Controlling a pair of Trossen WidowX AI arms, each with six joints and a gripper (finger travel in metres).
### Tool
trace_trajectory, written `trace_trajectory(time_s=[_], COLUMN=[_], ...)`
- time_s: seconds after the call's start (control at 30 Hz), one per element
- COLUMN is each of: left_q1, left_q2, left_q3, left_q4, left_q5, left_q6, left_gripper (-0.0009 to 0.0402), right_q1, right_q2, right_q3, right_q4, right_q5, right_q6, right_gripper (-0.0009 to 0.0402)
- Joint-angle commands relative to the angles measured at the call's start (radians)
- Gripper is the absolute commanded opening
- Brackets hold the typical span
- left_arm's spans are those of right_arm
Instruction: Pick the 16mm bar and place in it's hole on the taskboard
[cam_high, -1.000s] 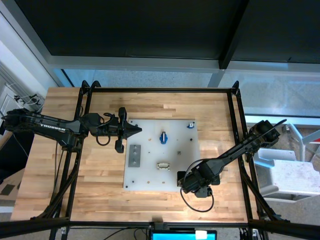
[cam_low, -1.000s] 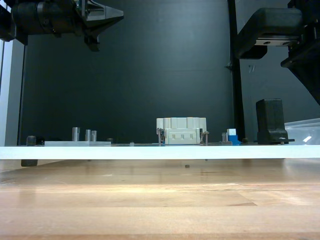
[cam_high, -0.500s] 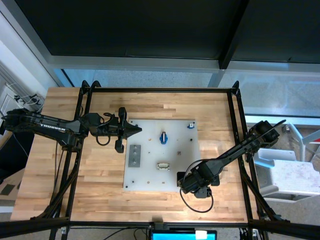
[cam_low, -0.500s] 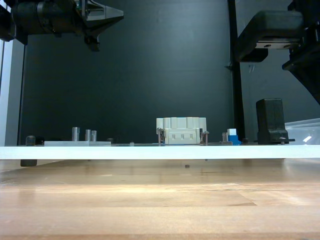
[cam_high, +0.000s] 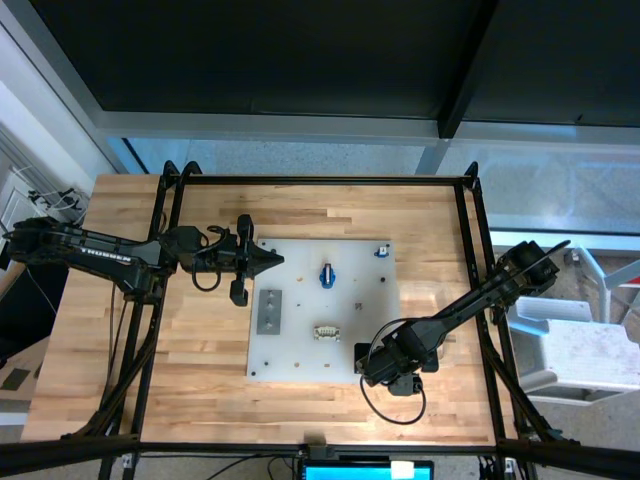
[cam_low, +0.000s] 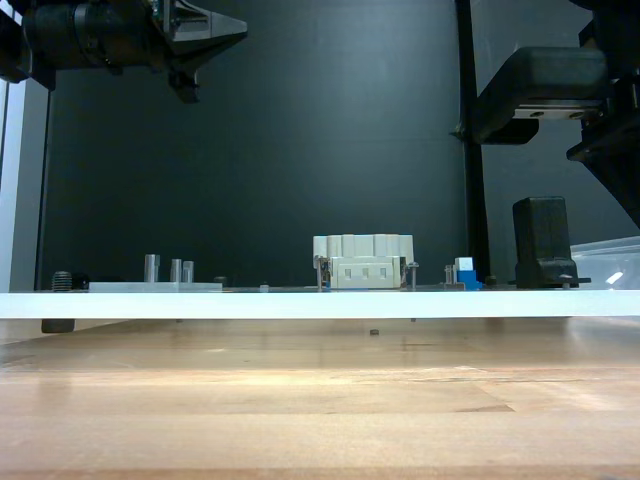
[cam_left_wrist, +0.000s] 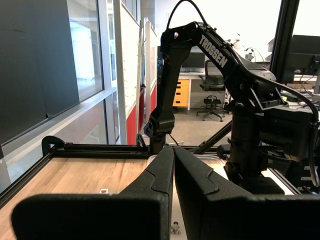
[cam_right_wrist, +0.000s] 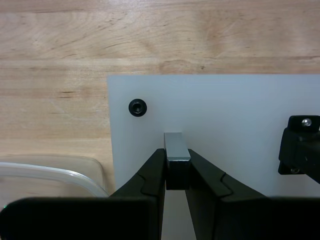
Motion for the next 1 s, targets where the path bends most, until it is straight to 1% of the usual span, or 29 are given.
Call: trace_trajectory(time_s=[0.03, 0.17, 0.4, 0.53, 0.6, 0.7, 1.0], left_q1=[0.000, 0.000, 0.000, 0.000, 0.000, 0.000, 0.000], left_q2=[0.000, 0.000, 0.000, 0.000, 0.000, 0.000, 0.000], left_q3=[0.000, 0.000, 0.000, 0.000, 0.000, 0.000, 0.000], left_q4=[0.001, 0.001, 0.001, 0.001, 0.001, 0.001, 0.001], left_q5=[0.000, 0.000, 0.000, 0.000, 0.000, 0.000, 0.000], left_q6=[0.000, 0.000, 0.000, 0.000, 0.000, 0.000, 0.000], left_gripper=[0.0000, 0.0000, 0.0000, 0.0000, 0.0000, 0.0000, 0.0000], right_q1=[-0.002, -0.002, -0.002, -0.002, -0.002, -0.002, -0.001], right_q2=[-0.001, -0.001, -0.014, -0.025, -0.034, -0.044, -0.066], right_q3=[0.002, 0.003, 0.003, 0.003, 0.003, 0.016, 0.108], right_q4=[-0.002, -0.001, 0.000, -0.008, -0.014, -0.039, -0.158], right_q5=[0.001, 0.001, 0.012, 0.012, 0.012, 0.012, 0.021], right_q6=[0.005, 0.008, 0.030, 0.030, 0.030, 0.030, 0.031], right_gripper=[0.0021, 0.0073, 0.0186, 0.0232, 0.0245, 0.0254, 0.0244])
